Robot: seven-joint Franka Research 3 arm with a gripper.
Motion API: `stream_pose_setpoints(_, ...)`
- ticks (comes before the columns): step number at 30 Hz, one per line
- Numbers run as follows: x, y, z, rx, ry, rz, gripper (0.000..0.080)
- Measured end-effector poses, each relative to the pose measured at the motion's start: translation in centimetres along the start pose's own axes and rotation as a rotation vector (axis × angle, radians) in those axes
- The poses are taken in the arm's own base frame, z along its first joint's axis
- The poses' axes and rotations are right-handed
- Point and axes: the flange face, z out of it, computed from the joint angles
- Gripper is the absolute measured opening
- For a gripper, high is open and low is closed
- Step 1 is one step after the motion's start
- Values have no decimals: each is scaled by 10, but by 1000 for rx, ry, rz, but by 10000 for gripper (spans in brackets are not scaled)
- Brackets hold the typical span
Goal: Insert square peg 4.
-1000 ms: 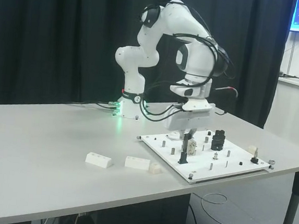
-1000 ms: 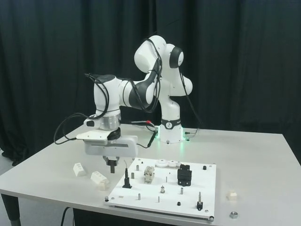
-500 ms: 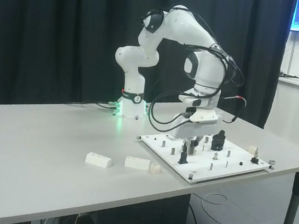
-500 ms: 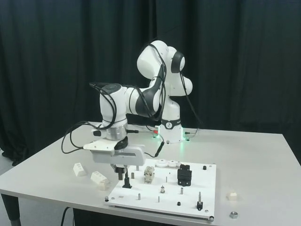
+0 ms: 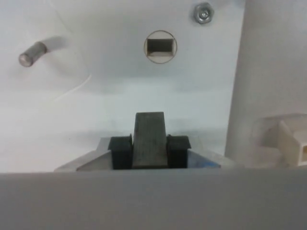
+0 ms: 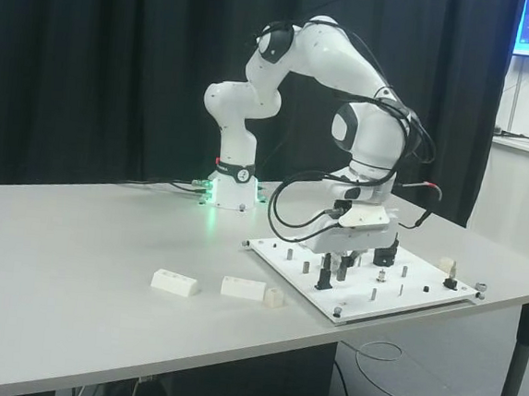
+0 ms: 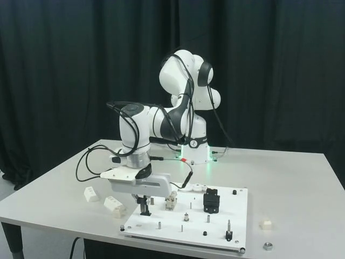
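The square peg (image 5: 149,139) is clamped between the gripper (image 5: 149,152) fingers, held low over the white board (image 5: 96,105) near its front edge. Farther on, a square hole (image 5: 160,45) is seen. The carry step appears underway; alignment over that hole, then descent, is called for.

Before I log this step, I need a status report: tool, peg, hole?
Tool shut on square peg. Peg hangs above white board, short of square hole. Hole open, nothing blocking.
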Motion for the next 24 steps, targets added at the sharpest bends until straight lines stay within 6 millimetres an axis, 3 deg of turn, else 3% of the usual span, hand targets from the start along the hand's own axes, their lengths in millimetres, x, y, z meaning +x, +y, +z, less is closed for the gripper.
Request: stream_pose_setpoints(24, 9, -12, 23, -5, 20, 12, 154)
